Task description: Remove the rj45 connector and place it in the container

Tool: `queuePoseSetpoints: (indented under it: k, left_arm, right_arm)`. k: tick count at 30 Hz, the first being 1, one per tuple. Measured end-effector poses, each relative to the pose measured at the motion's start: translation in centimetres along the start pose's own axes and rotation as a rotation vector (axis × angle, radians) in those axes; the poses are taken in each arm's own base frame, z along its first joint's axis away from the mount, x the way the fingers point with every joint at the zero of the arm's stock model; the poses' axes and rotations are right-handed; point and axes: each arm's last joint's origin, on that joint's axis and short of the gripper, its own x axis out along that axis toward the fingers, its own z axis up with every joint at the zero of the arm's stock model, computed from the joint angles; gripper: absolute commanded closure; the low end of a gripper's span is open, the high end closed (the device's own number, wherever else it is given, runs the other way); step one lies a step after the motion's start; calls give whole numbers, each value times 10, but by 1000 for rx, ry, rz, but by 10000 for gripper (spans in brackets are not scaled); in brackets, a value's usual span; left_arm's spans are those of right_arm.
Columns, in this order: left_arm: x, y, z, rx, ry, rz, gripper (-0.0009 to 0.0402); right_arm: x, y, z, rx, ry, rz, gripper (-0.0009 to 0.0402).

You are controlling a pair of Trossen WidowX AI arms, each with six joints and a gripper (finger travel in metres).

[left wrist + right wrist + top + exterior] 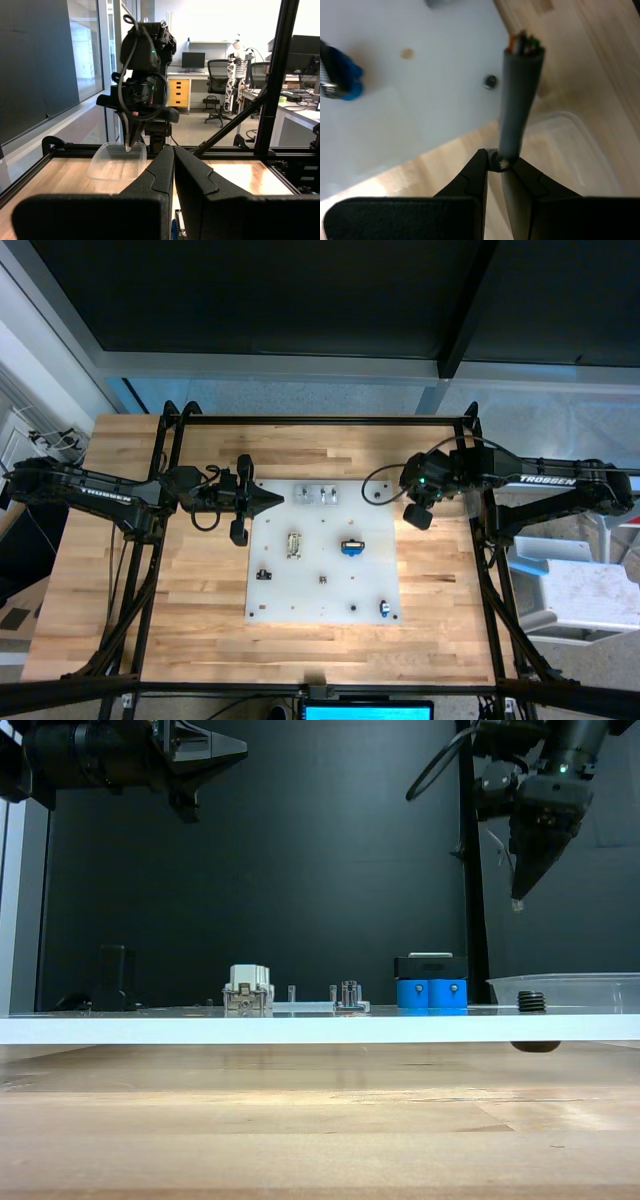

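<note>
Jaws of right gripper [497,161] clamp one rj45 connector [517,904] over one container [585,986]; left gripper [276,500] jaws together, over board [300,592].

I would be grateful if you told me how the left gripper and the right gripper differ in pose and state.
The left gripper lies level, pointing inward over the white board's edge; the right gripper points down over the container. The left gripper is shut on nothing; the right gripper is shut on the rj45 connector, whose grey cable stub sticks out. Both hang high above the table.
</note>
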Motion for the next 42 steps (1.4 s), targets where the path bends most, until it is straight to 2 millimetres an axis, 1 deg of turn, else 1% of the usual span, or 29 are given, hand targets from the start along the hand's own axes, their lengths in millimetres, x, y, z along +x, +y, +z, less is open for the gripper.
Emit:
queuePoseSetpoints:
  k: [8, 12, 15, 23, 27, 36, 42]
  left_arm:
    - [0, 0, 0, 0, 0, 0, 393]
    - [0, 0, 0, 0, 0, 0, 393]
    - [0, 0, 0, 0, 0, 0, 393]
    - [0, 0, 0, 0, 0, 0, 393]
    - [0, 0, 0, 0, 0, 0, 393]
    - [0, 0, 0, 0, 0, 0, 393]
    - [0, 0, 0, 0, 0, 0, 393]
  right_arm:
    - [4, -36, -8, 60, 137, -88, 393]
    - [6, -50, -12, 88, 185, -113, 393]
    - [9, -56, -15, 104, 208, -124, 393]
    - [14, -64, -23, 130, 266, -137, 389]
    - [16, -64, -27, 117, 298, -141, 365]
    - [18, -64, -28, 102, 306, -141, 278]
    - [18, -64, -28, 106, 306, -141, 228]
